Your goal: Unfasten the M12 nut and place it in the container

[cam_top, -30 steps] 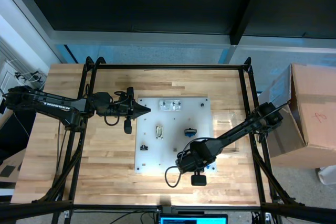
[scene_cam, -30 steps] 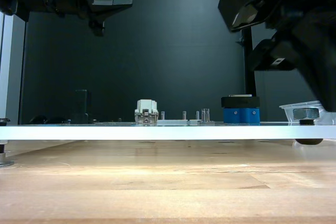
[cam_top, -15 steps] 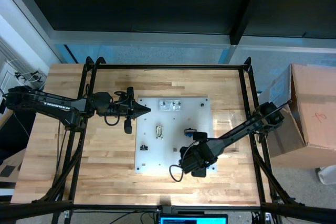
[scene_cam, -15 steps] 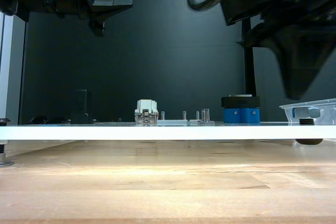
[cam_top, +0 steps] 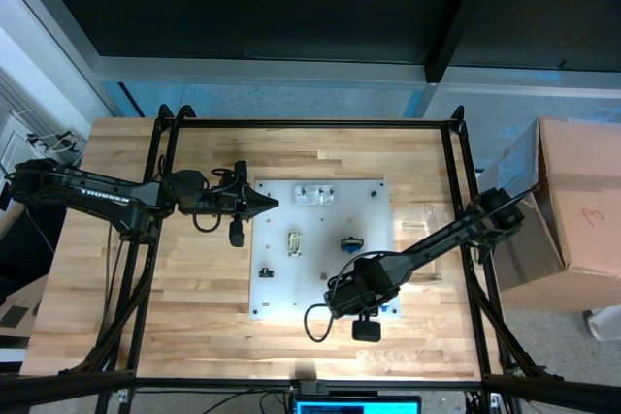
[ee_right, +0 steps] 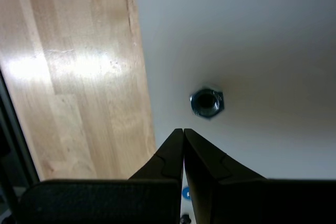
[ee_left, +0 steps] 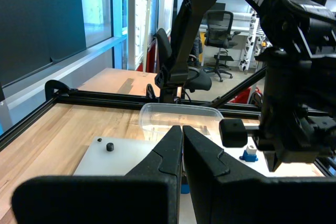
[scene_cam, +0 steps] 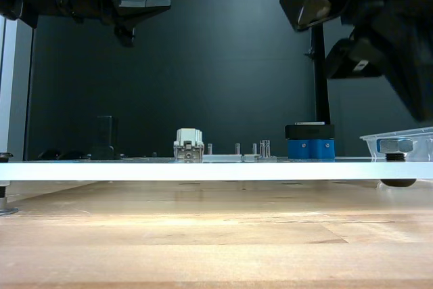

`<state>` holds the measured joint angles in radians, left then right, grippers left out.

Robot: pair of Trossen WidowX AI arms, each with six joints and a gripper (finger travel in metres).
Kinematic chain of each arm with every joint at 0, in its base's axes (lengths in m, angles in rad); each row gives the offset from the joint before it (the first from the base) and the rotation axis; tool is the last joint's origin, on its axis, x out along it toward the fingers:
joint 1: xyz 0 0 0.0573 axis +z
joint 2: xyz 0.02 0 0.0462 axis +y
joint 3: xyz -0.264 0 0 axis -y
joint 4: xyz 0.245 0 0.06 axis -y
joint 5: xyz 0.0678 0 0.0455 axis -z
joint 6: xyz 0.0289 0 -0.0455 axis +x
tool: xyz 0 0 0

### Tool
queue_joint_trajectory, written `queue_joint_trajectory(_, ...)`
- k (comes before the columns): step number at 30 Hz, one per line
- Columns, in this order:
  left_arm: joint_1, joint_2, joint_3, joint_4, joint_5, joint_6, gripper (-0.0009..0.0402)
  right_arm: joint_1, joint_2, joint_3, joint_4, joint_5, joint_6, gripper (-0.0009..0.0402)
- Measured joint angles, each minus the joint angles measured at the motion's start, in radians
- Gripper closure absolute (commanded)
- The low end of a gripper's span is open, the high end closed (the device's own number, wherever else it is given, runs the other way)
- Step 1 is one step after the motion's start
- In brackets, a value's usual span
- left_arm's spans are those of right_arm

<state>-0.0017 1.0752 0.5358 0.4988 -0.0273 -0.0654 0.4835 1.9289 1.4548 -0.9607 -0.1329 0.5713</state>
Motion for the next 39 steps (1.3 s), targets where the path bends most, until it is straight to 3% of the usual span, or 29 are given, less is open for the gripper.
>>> queue_joint_trajectory(8,0.0,0.0,0.0,0.0,0.0,0.0,0.0393,0.0,0.039,-0.007,0.053,0.0,-0.001,0.0393)
queue_joint_trajectory(14,0.0,0.0,0.0,0.0,0.0,0.0,0.0393,0.001,0.039,-0.007,0.04,0.042,-0.003,0.0393)
queue_joint_trajectory(24,0.0,0.0,0.0,0.0,0.0,0.0,0.0393,-0.002,0.037,-0.007,0.019,0.059,-0.006,0.0394)
queue_joint_trajectory(25,0.0,0.0,0.0,0.0,0.0,0.0,0.0393,-0.002,0.034,-0.007,0.006,0.087,-0.005,0.0393)
queue_joint_trajectory(28,0.0,0.0,0.0,0.0,0.0,0.0,0.0393,0.001,0.006,-0.007,-0.118,0.356,0.139,0.0393)
queue_joint_trajectory(30,0.0,0.0,0.0,0.0,0.0,0.0,0.0393,-0.005,-0.023,-0.006,-0.154,0.406,0.154,0.0393)
queue_joint_trajectory(34,0.0,0.0,0.0,0.0,0.0,0.0,0.0393,0.001,-0.055,-0.006,-0.166,0.376,0.159,0.0393)
queue_joint_trajectory(39,0.0,0.0,0.0,0.001,0.0,0.0,0.0393,-0.003,-0.064,-0.005,-0.168,0.268,0.158,0.0393)
